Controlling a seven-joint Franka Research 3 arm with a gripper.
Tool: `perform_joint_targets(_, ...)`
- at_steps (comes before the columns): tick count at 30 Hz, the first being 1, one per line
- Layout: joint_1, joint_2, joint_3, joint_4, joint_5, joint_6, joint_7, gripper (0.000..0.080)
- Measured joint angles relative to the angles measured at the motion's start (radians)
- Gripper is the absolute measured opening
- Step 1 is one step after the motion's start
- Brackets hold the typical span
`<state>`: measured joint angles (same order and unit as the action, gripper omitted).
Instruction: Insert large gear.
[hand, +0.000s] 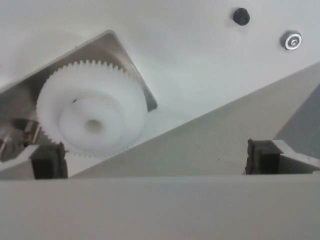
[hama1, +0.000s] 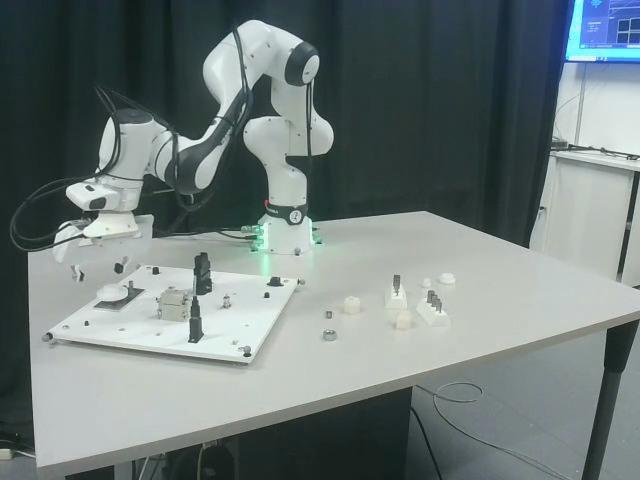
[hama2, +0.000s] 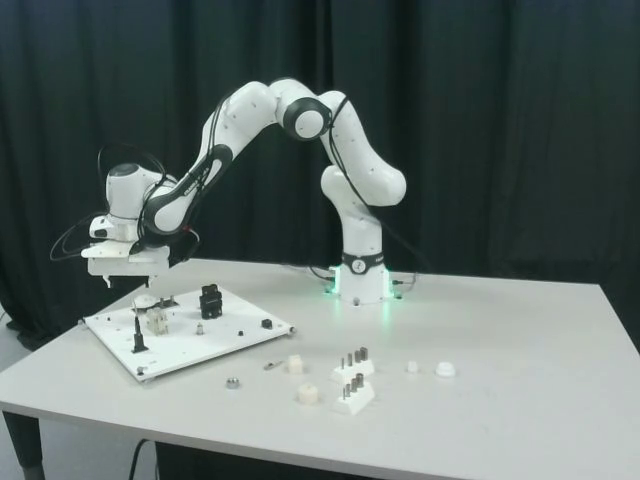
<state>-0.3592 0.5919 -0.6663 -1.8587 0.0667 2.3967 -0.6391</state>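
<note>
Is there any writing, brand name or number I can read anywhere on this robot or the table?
None can be read.
The screen at the top corner of the first room view shows lines too small to read.
The white arm, white board and large gear carry no visible lettering.

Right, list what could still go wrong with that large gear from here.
1. The tool hangs open and empty above the board, off to one side of the large gear; a descent from here might clip its teeth.
2. The gear lies on its metal plate, but the pictures cannot show whether it is fully seated.
3. Black posts stand close by; a low sweep of the arm could hit them.
</note>
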Motion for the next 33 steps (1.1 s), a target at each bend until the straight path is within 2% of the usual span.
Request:
perform_joint_targets(17, -0.012, 0.039, 0.004, 0.000, 0.002, 0.048, 0.020, 0.0800)
perform_joint_targets(33, -0.017, 0.061, 0.004, 0.002, 0.002, 0.063, 0.039, 0.0800)
